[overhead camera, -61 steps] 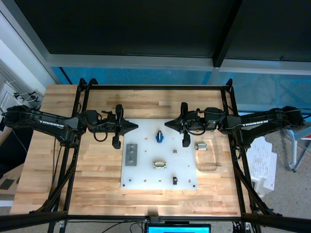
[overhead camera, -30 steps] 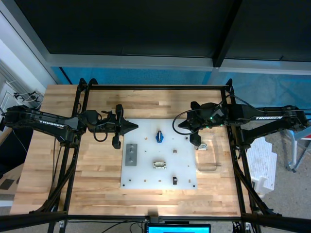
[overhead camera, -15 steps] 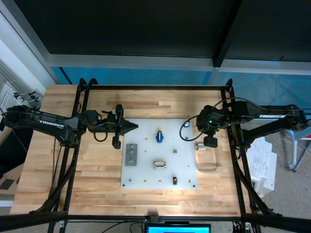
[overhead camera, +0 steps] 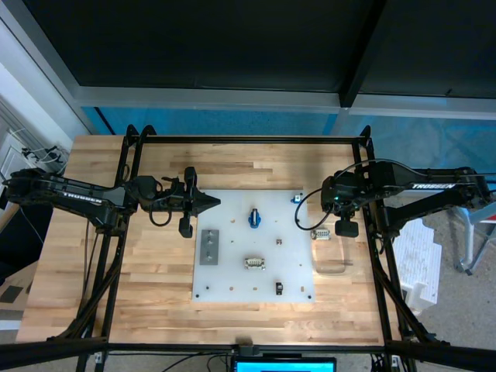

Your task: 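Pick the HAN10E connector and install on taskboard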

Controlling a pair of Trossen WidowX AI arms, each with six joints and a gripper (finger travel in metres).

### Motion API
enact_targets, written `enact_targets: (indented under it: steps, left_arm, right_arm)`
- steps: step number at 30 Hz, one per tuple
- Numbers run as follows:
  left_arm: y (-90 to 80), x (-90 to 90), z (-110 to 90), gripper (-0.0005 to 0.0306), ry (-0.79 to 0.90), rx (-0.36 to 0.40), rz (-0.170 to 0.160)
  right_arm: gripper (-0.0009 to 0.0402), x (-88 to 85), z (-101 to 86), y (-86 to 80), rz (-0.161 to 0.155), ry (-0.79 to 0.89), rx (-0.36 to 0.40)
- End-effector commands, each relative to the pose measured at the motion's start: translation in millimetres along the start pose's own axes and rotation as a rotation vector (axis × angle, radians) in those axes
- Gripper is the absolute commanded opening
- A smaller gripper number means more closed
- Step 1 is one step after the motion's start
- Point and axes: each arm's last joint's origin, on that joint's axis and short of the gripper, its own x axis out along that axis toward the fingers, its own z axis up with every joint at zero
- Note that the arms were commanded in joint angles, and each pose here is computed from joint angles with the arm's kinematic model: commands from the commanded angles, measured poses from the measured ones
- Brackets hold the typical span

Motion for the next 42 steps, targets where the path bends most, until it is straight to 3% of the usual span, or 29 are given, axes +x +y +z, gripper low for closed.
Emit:
enact_targets:
  steps: [1,7,13,18,30,42]
  left_arm:
    - [0.0,0.0,0,0.0001,0.000,0.000,0.000]
    - [0.1,0.0,0,0.0001,0.000,0.000,0.000]
    - [0.0,0.0,0,0.0001,0.000,0.000,0.000]
    - [0.0,0.0,0,0.0001,0.000,0.000,0.000]
    - [0.0,0.0,0,0.0001,0.000,0.000,0.000]
    - [0.0,0.0,0,0.0001,0.000,0.000,0.000]
  right_arm:
    - [0.0029,5.8,0.5,1.3,-0.004,0.024,-0.006]
    - [0.0111,18.6,3.9,4.8,0.005,0.066,0.007]
    - [0.0205,23.5,7.4,15.2,0.015,0.053,-0.039]
    - [0.0250,30.5,11.4,18.6,0.015,0.075,-0.033]
    - [0.0259,62.1,5.5,27.6,0.016,0.088,-0.034]
    - [0.0259,90.3,1.5,34.5,0.020,0.078,0.011]
